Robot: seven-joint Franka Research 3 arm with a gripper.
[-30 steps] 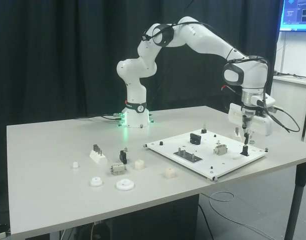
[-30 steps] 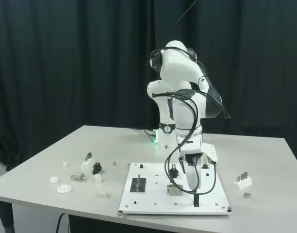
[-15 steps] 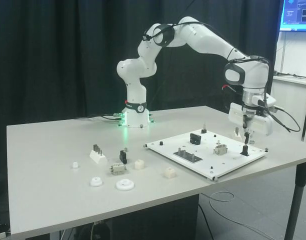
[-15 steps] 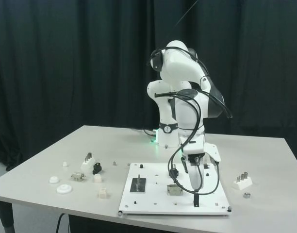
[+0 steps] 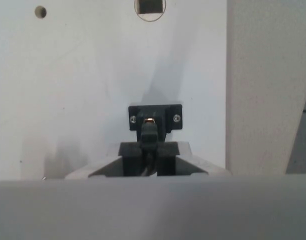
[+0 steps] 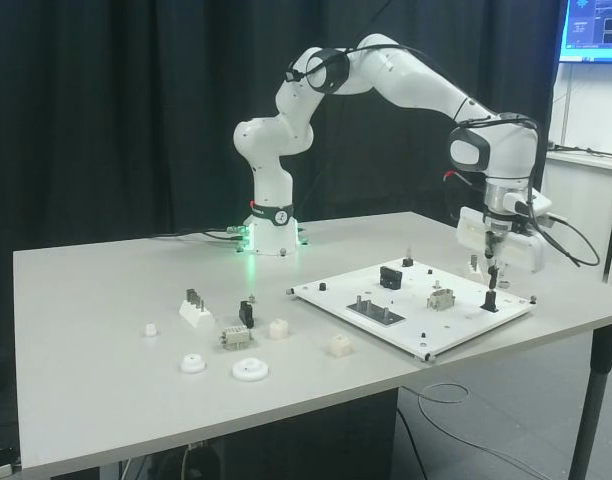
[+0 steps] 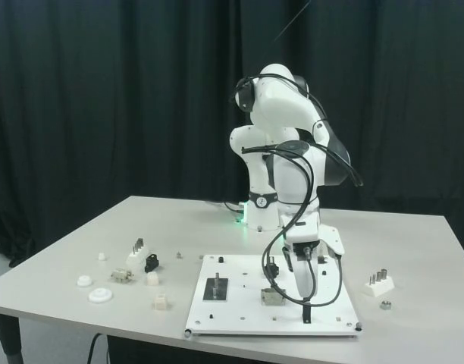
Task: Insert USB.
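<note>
The pincer (image 5: 149,159) is closed narrowly on the USB plug (image 5: 148,132), which stands nose-down between the black fingertips (image 5: 130,150). In the wrist view the plug's tip sits at the mouth of the black socket (image 5: 155,117), a small block fixed by two screws to the white board (image 5: 83,85); whether the tip has entered or merely touches cannot be told. A round opening and a small hole show in the board at the upper edge of that frame.

In the first room view the pincer (image 6: 494,262) hangs at right of centre, directly above the socket (image 6: 490,300) near the right corner of the board (image 6: 326,297). The board lies on the grey bench (image 6: 106,300) and also carries a black block, a metal connector and a dark plate with pegs (all left of the socket). Loose white and black parts (image 6: 236,340) lie at lower left of the frame, well apart from the board.

In the second room view the pincer (image 7: 304,280) is at lower centre, above the socket (image 7: 306,315). A white block with metal pins (image 7: 377,282) lies at lower right.

A green light glows at the arm's base (image 6: 269,237). No legible brand, label or writing is seen; the screen (image 6: 594,28) at upper right is unreadable.
</note>
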